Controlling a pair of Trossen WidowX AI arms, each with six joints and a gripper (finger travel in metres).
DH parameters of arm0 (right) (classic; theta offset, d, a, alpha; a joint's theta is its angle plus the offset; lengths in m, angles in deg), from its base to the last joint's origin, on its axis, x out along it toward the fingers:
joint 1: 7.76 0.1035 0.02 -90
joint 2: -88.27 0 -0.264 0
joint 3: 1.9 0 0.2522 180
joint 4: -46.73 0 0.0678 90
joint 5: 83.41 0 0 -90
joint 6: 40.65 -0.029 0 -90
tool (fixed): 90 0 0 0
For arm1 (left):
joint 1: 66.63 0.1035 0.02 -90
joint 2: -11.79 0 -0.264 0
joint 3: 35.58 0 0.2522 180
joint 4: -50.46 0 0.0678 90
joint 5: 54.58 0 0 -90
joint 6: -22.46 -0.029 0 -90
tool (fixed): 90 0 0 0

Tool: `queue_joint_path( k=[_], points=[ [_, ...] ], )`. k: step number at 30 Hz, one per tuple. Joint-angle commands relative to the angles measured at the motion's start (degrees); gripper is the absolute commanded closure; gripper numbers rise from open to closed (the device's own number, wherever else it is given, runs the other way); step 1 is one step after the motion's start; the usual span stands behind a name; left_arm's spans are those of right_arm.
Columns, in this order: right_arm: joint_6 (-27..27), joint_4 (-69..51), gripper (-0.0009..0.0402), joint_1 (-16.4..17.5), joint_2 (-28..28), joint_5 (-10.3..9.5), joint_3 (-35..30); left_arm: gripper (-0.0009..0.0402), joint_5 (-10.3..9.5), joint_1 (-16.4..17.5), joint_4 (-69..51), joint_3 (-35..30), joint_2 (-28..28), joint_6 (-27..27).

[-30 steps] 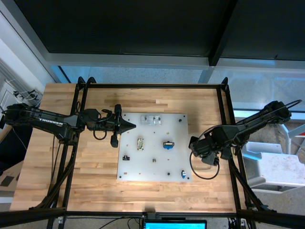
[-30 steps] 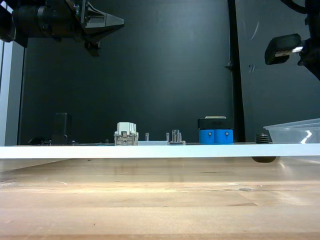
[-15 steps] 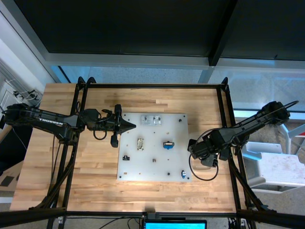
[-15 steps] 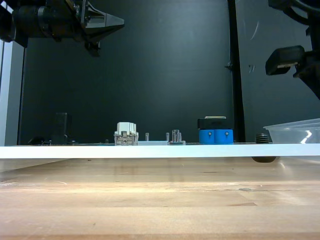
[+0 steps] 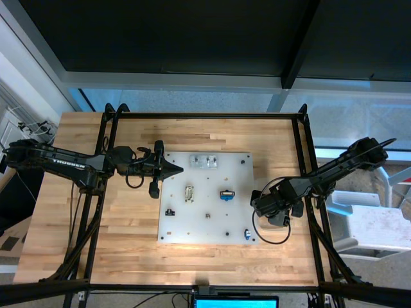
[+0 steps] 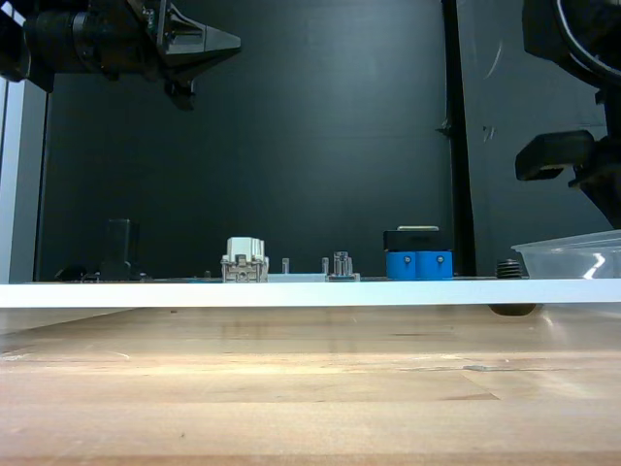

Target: Pick the M12 fastener and fasten on the M12 threads

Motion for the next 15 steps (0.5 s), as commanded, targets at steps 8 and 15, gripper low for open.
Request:
queue_joint_path(
  k=[8, 15],
  points=[
    [-0.5, 2.8, 0.0201, 0.0, 1.0, -0.39, 2.1, 0.0393, 0.02, 0.0, 0.0, 0.0, 0.0, 0.0],
    [-2.8, 6.0, 0.0200, 0.1, 2.6, -0.44, 3.1, 0.0393, 0.02, 0.0, 0.0, 0.0, 0.0, 0.0]
  ],
)
